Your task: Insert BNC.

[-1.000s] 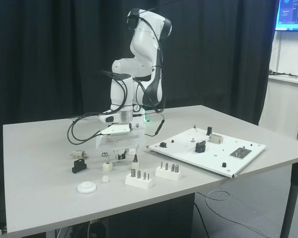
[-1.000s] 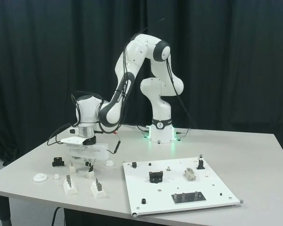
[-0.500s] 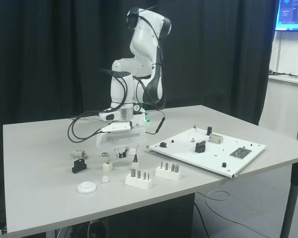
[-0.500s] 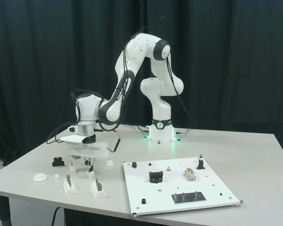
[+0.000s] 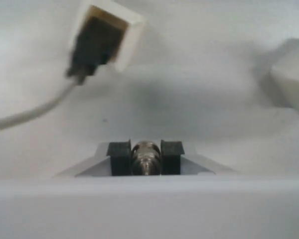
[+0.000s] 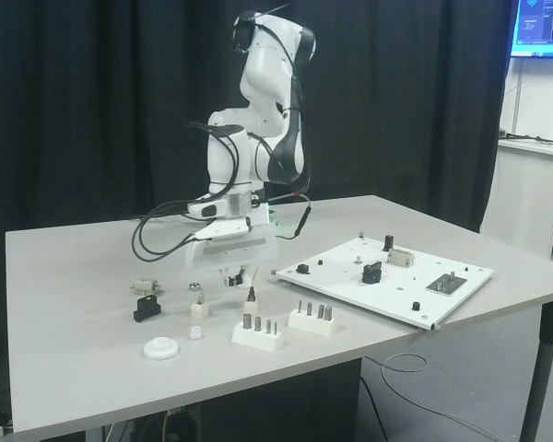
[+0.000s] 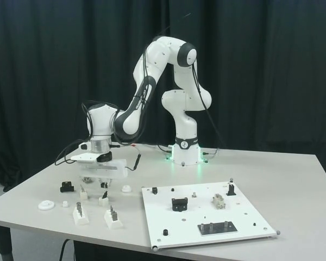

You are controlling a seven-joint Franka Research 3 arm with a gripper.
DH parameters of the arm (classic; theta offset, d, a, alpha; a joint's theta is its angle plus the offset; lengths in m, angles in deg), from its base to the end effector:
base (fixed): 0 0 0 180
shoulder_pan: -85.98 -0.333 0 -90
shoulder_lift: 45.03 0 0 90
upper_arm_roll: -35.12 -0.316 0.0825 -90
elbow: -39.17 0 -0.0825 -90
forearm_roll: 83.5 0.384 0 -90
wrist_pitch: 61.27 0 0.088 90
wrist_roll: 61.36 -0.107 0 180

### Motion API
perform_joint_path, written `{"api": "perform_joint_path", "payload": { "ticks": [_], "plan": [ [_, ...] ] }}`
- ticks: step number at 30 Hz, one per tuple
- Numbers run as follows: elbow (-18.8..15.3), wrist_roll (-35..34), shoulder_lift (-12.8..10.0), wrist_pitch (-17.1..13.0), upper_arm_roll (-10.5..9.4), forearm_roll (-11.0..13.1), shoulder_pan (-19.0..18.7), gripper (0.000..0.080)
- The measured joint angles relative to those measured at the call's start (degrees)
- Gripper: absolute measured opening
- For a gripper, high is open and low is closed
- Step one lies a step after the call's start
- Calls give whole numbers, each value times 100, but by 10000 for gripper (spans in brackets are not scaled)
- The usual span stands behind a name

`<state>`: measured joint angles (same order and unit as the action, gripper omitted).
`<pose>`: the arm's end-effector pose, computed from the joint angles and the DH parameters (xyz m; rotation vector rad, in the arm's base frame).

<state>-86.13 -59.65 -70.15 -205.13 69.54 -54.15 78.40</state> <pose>0.4919 -0.2574 0.2166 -2.8380 1.2242 -0.0291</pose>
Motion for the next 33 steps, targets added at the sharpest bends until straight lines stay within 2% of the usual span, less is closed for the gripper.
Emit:
{"api": "perform_joint_path", "payload": {
  "ticks": [18, 29, 33],
  "plan": [
    [-149, -119, 548, 857, 8, -89, -375, 121],
    [-577, -644, 904, 945, 10, -97, -986, 121],
    [-738, -976, 1034, 939, 11, -171, -1245, 121]
  ]
}}
